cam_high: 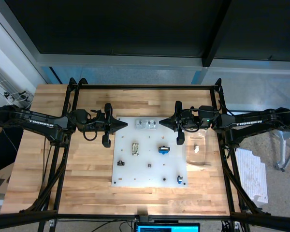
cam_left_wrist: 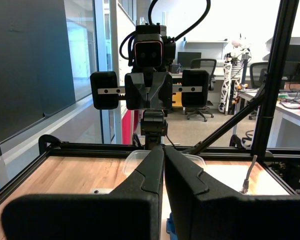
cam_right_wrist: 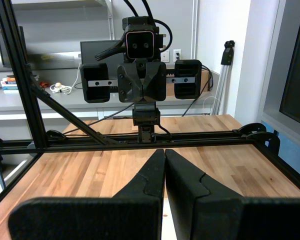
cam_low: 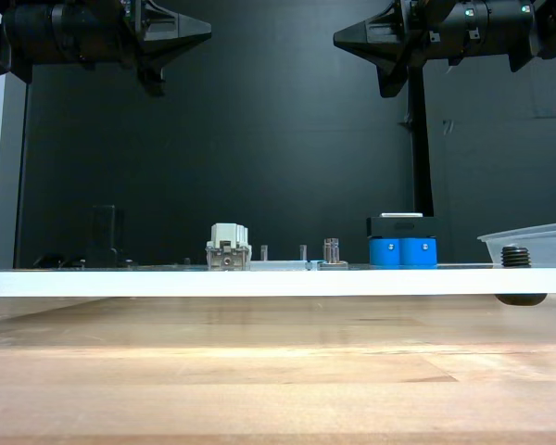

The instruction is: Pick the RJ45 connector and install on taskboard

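A flat white rectangular task board is noted at table centre. The bare wooden tabletop is left open on its L side and along the near edge. A clear plastic tray is found just beside the board's R edge. The table is bounded at the far and side edges by a black metal frame. The left gripper and right gripper are positioned over the board's far edge, tips facing, w/ an open gap between them. In the low view both are seen well above every board fitting, w/ free air beneath. Both arms are stretched inward from the table sides, approx. horizontal. In each wrist view the fingers are seen pressed together, nothing clamped. A small white block is seen in the tray. A small blue jack is located at the board's near R corner, topped by a pale-grey piece. Whether that piece is the grey-booted RJ45 connector cannot be told, so the connector's position is not confirmed.
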